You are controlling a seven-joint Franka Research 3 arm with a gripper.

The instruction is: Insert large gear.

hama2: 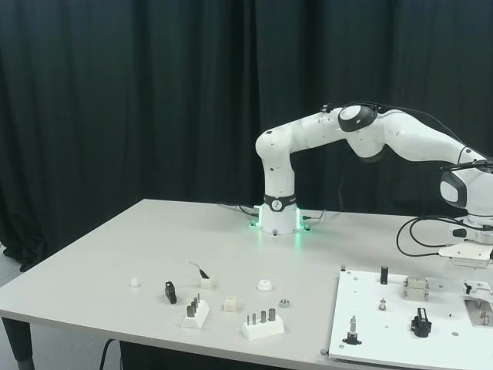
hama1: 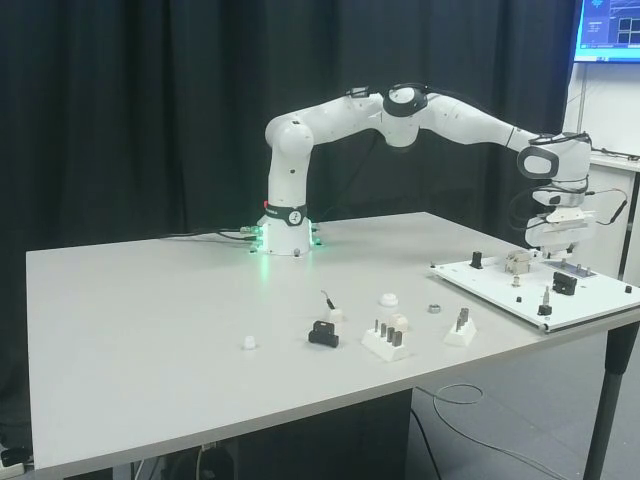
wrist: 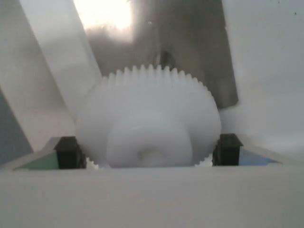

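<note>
So the white arm (hama1: 400,110) reaches way out over the white board (hama2: 400,327) at the far end of the grey desk (hama1: 150,310), presumably because that's where the gear goes in. Loose bits like the pin blocks (hama2: 263,324) sit well apart mid-desk, not needed here. The gripper (wrist: 151,154) has its jaws closed on the large gear (wrist: 149,118), black pads (wrist: 66,152) pinching opposite toothed edges, gear centred between them.

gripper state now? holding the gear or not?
Gripper: shut on the large gear, one black finger pad on each side of its toothed rim.
</note>
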